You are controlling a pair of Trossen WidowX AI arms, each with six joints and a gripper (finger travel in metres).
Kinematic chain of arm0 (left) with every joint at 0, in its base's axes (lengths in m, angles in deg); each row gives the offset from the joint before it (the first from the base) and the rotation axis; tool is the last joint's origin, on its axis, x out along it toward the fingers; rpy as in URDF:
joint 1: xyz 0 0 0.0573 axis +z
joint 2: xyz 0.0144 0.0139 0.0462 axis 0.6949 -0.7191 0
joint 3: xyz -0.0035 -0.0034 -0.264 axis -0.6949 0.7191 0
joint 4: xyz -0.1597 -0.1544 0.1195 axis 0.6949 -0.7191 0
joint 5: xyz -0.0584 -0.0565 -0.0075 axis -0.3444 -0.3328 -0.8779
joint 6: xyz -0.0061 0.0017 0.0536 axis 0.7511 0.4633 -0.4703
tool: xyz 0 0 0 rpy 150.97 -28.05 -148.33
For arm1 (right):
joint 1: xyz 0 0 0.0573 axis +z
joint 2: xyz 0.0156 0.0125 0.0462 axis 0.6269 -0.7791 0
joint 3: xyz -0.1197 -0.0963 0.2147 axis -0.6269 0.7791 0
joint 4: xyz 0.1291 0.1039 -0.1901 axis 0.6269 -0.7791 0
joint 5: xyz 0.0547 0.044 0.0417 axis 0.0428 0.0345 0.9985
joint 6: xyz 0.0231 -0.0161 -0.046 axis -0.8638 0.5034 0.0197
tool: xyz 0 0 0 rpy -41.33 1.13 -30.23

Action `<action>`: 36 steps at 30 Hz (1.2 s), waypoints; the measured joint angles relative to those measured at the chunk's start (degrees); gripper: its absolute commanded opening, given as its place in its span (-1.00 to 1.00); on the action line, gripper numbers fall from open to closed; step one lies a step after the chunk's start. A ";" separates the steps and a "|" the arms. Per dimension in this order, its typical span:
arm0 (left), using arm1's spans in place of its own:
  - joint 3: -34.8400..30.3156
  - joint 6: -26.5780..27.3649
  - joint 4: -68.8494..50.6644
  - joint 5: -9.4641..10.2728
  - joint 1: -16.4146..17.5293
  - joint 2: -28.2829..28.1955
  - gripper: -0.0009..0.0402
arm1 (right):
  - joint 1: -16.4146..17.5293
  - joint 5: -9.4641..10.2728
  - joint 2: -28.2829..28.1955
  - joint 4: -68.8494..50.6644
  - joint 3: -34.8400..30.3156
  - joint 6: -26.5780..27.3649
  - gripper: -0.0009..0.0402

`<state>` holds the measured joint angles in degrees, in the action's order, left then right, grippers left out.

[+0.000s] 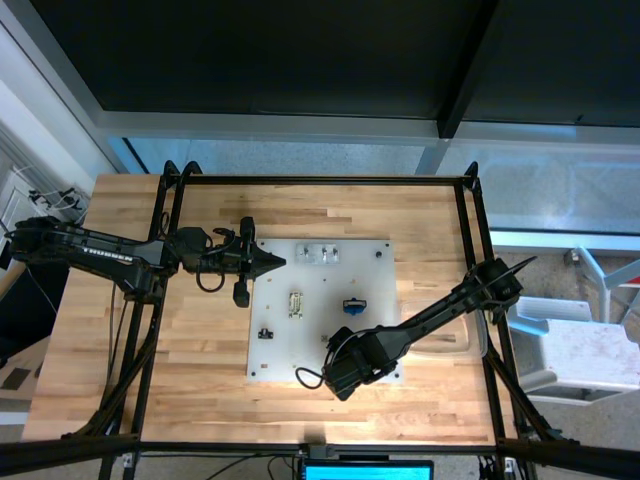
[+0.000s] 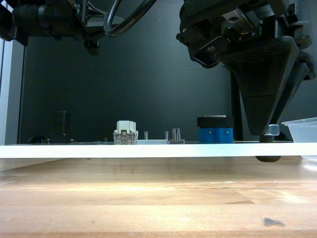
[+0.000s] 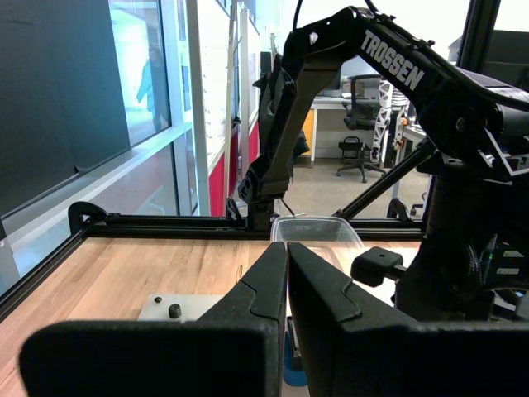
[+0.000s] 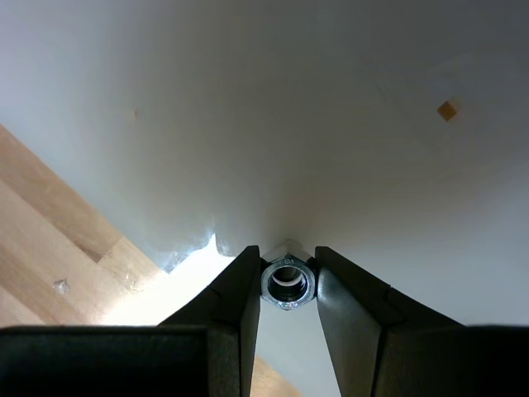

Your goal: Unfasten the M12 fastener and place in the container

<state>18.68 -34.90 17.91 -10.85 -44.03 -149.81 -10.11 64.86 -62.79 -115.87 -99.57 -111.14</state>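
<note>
The small silver M12 fastener (image 4: pixel 288 283) sits between the fingers of my right gripper (image 4: pixel 288 271), which is shut on it. In the low view the nut (image 2: pixel 271 130) rests on top of its black ribbed stud (image 2: pixel 270 139), with ribs still showing beneath it. My right gripper (image 1: pixel 378 366) points down over the near right edge of the white board (image 1: pixel 300 350). The clear container (image 2: pixel 303 127) stands just right of the board (image 1: pixel 452 346), and I see nothing in it. My left gripper (image 1: pixel 275 262) hovers shut at the board's far left edge, holding nothing.
A blue connector block (image 1: pixel 353 306) and a pale grey connector (image 1: pixel 295 303) stand mid-board, with a small silver post (image 2: pixel 176 134) between them in the low view. Black frame rails (image 1: pixel 480 240) border the wooden table.
</note>
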 measured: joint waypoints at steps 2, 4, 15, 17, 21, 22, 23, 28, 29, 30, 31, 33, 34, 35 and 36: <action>0.00 0.00 0.02 0.00 0.00 0.00 -0.96 | 0.04 0.37 0.76 -0.81 0.00 1.55 -0.70; 0.00 0.02 0.00 0.00 0.00 0.00 -0.96 | 0.07 0.74 1.38 -0.68 0.00 4.74 -0.70; 0.00 0.00 0.00 -0.02 0.00 0.00 -0.96 | 0.04 4.07 3.89 -1.79 0.00 14.25 -0.70; 0.00 0.00 0.02 0.00 0.00 0.00 -0.96 | 0.09 4.39 4.48 -1.79 0.00 14.49 -0.70; 0.00 0.02 0.00 -0.02 0.00 0.00 -0.96 | 0.11 4.35 5.64 -2.40 0.00 14.53 -0.70; 0.00 0.00 0.02 -0.02 0.00 0.00 -0.96 | 0.11 4.33 5.92 -2.56 0.00 14.34 -0.70; 0.00 0.00 0.00 -0.02 0.00 0.00 -0.96 | 0.13 4.33 6.27 -2.86 0.00 14.03 -0.70; 0.00 0.00 0.00 -0.02 0.00 0.00 -0.96 | 0.15 3.78 8.68 -5.20 0.74 13.03 -0.70; 0.00 0.02 0.02 -0.02 0.00 0.00 -0.96 | 0.15 3.74 9.49 -5.38 1.31 13.05 -0.70; 0.00 0.00 0.00 -0.02 0.00 0.00 -0.96 | 0.15 3.63 10.38 -5.44 2.01 13.03 -0.71; 0.00 0.00 0.00 -0.02 0.00 0.00 -0.96 | 0.17 3.34 11.34 -5.42 2.80 12.90 -0.71; 0.00 0.00 0.00 -0.02 0.00 0.00 -0.96 | 0.17 2.84 13.44 -5.46 4.94 12.39 -0.71; 0.00 0.02 0.00 -0.02 0.00 0.00 -0.96 | 0.20 2.34 14.60 -5.75 6.10 12.00 -0.71; 0.00 0.00 0.00 0.00 0.00 0.00 -0.96 | 0.20 2.19 15.87 -5.81 7.32 11.80 -0.71; 0.02 0.00 0.00 -0.02 0.00 0.00 -0.96 | 0.20 2.08 17.20 -5.77 8.63 11.69 -0.71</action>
<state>18.70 -34.90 17.91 -10.88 -44.03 -149.81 -9.91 66.93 -45.59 -121.64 -90.94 -99.45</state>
